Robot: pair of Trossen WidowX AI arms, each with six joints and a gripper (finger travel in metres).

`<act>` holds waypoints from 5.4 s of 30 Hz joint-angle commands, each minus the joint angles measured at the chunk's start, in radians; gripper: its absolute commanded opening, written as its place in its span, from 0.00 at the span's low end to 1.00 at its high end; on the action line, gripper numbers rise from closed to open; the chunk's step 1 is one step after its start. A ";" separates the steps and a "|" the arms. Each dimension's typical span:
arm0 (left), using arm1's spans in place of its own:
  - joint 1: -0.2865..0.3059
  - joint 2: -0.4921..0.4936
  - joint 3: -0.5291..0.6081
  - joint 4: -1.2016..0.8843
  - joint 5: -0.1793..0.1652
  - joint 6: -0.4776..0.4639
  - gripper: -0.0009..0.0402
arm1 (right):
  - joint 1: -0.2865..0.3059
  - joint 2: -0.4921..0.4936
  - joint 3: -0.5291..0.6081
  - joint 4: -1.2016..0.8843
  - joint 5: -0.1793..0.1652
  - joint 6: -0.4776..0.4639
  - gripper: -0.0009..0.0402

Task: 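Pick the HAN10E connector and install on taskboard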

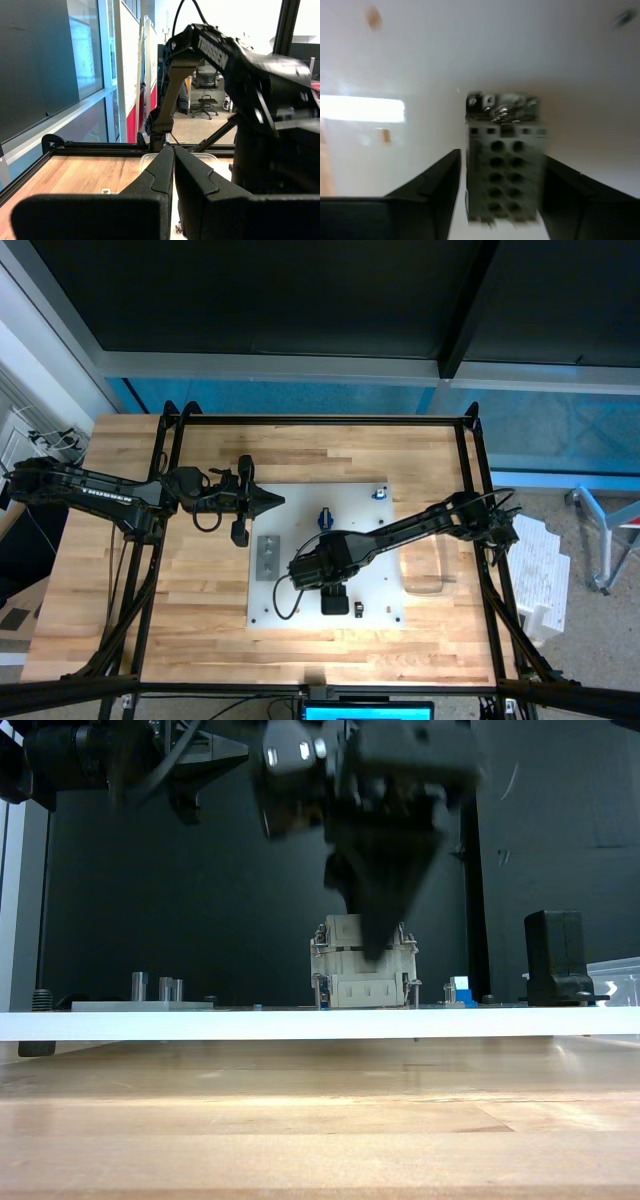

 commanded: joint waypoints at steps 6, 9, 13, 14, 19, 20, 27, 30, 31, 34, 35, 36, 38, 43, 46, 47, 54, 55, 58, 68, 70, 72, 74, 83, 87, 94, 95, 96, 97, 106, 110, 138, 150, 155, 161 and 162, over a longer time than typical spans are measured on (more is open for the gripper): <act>0.000 0.000 0.000 0.000 0.000 0.000 0.02 | 0.002 -0.017 0.030 0.006 0.011 0.000 0.75; 0.000 0.000 0.000 0.000 0.000 0.000 0.02 | 0.002 -0.026 0.031 -0.003 0.011 0.000 0.79; 0.000 0.000 0.000 0.000 0.000 0.000 0.02 | 0.003 -0.044 0.031 -0.012 0.011 0.000 0.82; 0.000 0.000 0.000 0.000 0.000 0.000 0.02 | 0.003 -0.048 0.031 -0.015 0.011 0.000 0.82; 0.000 0.000 0.000 0.000 0.000 0.000 0.02 | 0.003 -0.083 0.031 -0.029 0.019 0.001 0.83; 0.000 0.000 0.000 0.000 0.000 0.000 0.02 | 0.003 -0.090 0.031 -0.029 0.019 0.001 0.83; 0.000 0.000 0.000 0.000 0.000 0.000 0.02 | 0.003 -0.103 0.031 -0.032 0.019 0.000 0.83; 0.000 0.000 0.000 0.000 0.000 0.000 0.02 | 0.003 -0.103 0.031 -0.032 0.019 0.000 0.83; 0.000 0.000 0.000 0.000 0.000 0.000 0.02 | 0.003 -0.103 0.031 -0.032 0.019 0.000 0.83; 0.000 0.000 0.000 0.000 0.000 0.000 0.02 | 0.003 -0.103 0.031 -0.032 0.019 0.000 0.83; 0.000 0.000 0.000 0.000 0.000 0.000 0.02 | 0.003 -0.103 0.031 -0.032 0.019 0.000 0.83; 0.000 0.000 0.000 0.000 0.000 0.000 0.02 | 0.003 -0.103 0.031 -0.032 0.019 0.000 0.83; 0.000 0.000 0.000 0.000 0.000 0.000 0.02 | 0.003 -0.103 0.031 -0.032 0.019 0.000 0.83; 0.000 0.000 0.000 0.000 0.000 0.000 0.02 | 0.002 -0.103 0.031 -0.032 0.019 0.000 0.83; 0.000 0.000 0.000 0.000 0.000 0.000 0.02 | 0.001 -0.109 0.030 -0.036 0.019 0.000 0.82; 0.000 0.000 0.000 0.000 0.000 0.000 0.02 | 0.001 -0.115 0.027 -0.039 0.019 -0.005 0.82; 0.000 0.000 0.000 0.000 0.000 0.000 0.02 | -0.008 -0.202 -0.052 0.008 0.021 -0.057 0.76; 0.000 0.000 0.000 0.000 0.000 0.000 0.02 | -0.013 -0.219 -0.069 0.016 0.021 -0.057 0.75; 0.000 0.000 0.000 0.000 0.000 0.000 0.02 | -0.031 -0.286 -0.129 0.055 0.021 -0.057 0.73; 0.000 0.000 0.000 0.000 0.000 0.000 0.02 | -0.123 -0.523 -0.310 0.138 0.076 -0.091 0.63; 0.000 0.000 0.000 0.000 0.000 0.000 0.02 | -0.145 -0.560 -0.338 0.159 0.075 -0.093 0.60; 0.000 0.000 0.000 0.000 0.000 0.000 0.02 | -0.164 -0.594 -0.359 0.175 0.072 -0.113 0.56; 0.000 0.000 0.000 0.000 0.000 0.000 0.02 | -0.180 -0.627 -0.383 0.195 0.071 -0.127 0.52; 0.000 0.000 0.000 0.000 0.001 0.000 0.02 | -0.241 -0.782 -0.525 0.344 0.065 -0.142 0.30; 0.000 0.000 0.000 0.000 0.000 0.000 0.02 | -0.261 -0.852 -0.610 0.456 0.060 -0.158 0.19; 0.000 0.000 0.000 0.000 0.000 0.000 0.02 | -0.275 -0.967 -0.767 0.719 0.059 -0.167 0.03; 0.000 0.000 0.000 0.000 0.000 0.000 0.02 | -0.275 -0.983 -0.792 0.764 0.059 -0.166 0.03; 0.000 0.000 0.000 0.000 0.000 0.000 0.02 | -0.276 -0.996 -0.814 0.806 0.059 -0.166 0.03; 0.000 0.000 0.000 0.000 0.000 0.000 0.02 | -0.278 -1.007 -0.835 0.843 0.056 -0.166 0.03; 0.000 0.000 0.000 0.000 0.000 0.000 0.02 | -0.319 -1.075 -1.012 1.154 -0.034 -0.156 0.02; 0.000 0.000 0.000 0.000 0.000 0.000 0.02 | -0.320 -1.079 -1.074 1.289 -0.035 -0.156 0.02; 0.000 0.000 0.000 0.000 0.000 0.000 0.02 | -0.320 -1.079 -1.228 1.580 -0.043 -0.138 0.02; 0.000 0.000 0.000 0.000 0.000 0.000 0.02 | -0.320 -1.079 -1.218 1.579 -0.044 -0.136 0.02; 0.000 0.000 0.000 0.000 0.000 0.000 0.02 | -0.320 -1.079 -1.198 1.570 -0.043 -0.138 0.02; 0.000 0.000 0.000 0.000 0.000 0.000 0.02 | -0.320 -1.079 -1.203 1.549 -0.043 -0.137 0.02; 0.000 0.000 0.000 0.000 0.000 0.000 0.02 | -0.320 -1.077 -1.203 1.549 -0.043 -0.137 0.02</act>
